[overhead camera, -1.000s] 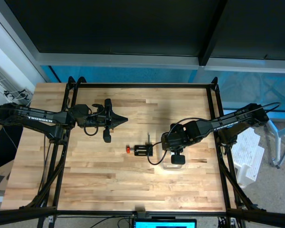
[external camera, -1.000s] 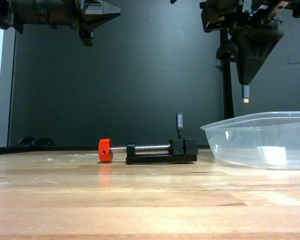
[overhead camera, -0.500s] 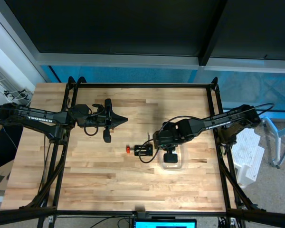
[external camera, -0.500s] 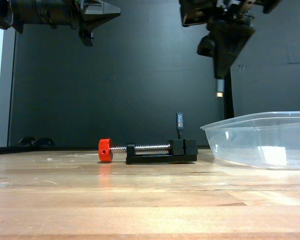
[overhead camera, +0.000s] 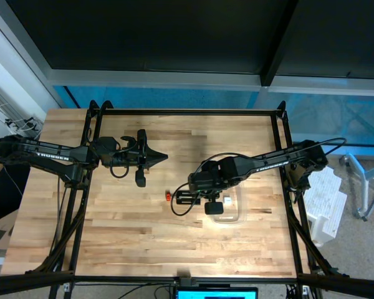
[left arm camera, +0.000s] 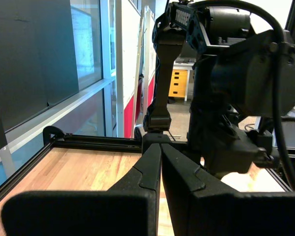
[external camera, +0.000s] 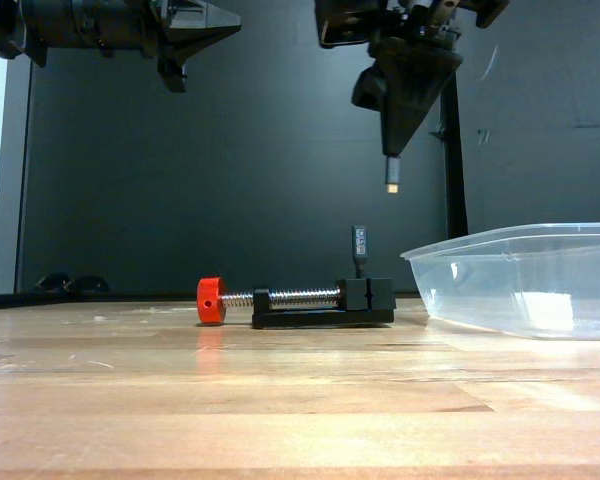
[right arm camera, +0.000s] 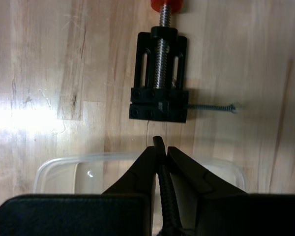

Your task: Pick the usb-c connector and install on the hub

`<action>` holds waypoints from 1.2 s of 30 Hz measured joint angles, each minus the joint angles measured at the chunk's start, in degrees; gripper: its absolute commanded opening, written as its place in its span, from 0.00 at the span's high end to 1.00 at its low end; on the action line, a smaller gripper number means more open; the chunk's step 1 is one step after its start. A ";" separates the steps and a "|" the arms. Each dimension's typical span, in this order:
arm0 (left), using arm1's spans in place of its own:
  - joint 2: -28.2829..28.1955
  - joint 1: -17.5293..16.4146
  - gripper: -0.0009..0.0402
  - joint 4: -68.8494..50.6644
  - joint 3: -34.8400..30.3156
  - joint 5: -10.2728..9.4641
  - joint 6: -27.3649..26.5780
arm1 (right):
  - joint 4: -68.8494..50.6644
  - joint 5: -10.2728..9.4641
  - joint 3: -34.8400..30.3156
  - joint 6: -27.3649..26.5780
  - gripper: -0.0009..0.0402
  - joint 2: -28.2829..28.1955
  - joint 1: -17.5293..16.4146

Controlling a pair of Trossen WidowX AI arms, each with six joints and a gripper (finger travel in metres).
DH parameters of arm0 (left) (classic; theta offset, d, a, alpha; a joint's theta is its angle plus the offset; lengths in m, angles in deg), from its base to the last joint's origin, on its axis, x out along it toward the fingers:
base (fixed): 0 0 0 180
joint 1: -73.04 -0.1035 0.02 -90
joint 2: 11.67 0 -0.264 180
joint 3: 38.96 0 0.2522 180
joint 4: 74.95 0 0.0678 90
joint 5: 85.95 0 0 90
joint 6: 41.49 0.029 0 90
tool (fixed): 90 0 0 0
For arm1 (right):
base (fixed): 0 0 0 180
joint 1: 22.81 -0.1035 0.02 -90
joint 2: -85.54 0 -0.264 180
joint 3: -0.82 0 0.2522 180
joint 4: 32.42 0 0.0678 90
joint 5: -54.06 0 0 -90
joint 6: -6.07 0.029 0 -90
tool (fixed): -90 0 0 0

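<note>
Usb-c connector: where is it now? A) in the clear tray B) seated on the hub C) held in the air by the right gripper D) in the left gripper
C: the usb-c connector hangs pinched by the right gripper, higher than the hub; the left gripper is parked shut, high at left.

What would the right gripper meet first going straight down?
Likely wooden table between black orange-ended hub and clear plastic tray; depth unclear. Right gripper holds tiny dark usb-c connector above them; left gripper hangs left.
</note>
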State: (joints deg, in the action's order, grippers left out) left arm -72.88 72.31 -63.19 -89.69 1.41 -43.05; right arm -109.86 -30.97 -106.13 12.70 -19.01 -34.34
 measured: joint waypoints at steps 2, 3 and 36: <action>0.02 0.00 0.98 0.00 0.02 0.00 0.02 | -0.90 -0.04 -1.90 -0.92 0.98 -1.46 0.02; 0.02 0.00 0.98 0.00 0.02 0.00 0.00 | -1.29 -0.04 -2.67 -1.40 0.98 -2.12 0.07; 0.02 0.00 0.98 0.04 0.00 0.00 0.00 | -1.46 0.00 -7.39 -5.92 0.98 -8.48 1.70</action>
State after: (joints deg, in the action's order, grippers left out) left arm -72.86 72.31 -63.15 -89.69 1.41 -43.05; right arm -111.32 -30.97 -113.52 6.78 -27.49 -32.63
